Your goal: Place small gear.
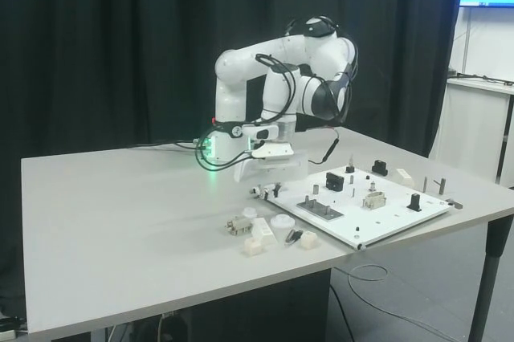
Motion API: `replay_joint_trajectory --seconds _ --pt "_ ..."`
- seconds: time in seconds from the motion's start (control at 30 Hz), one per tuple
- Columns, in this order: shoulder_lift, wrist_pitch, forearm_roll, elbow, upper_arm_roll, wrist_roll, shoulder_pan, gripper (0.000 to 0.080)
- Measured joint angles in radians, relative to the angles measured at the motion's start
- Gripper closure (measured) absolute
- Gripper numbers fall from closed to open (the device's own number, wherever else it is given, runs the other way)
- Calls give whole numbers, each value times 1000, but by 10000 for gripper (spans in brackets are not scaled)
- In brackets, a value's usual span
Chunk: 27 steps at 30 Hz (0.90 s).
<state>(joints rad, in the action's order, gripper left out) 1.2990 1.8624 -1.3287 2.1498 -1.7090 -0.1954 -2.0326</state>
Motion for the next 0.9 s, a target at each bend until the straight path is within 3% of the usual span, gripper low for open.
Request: replay_joint_trajectory --seconds 0.6,0.63,0.8,0.83,0.9 --pt "6 36 -33 8 -37 -12 -7 603" --pt "6 37 -34 9 -38 -12 -7 430" --pt "6 37 -38 11 -39 -12 -7 430" --pt "6 37 -38 11 -39 -12 -7 141" --pt "6 37 -39 11 -39 -12 -8 141"
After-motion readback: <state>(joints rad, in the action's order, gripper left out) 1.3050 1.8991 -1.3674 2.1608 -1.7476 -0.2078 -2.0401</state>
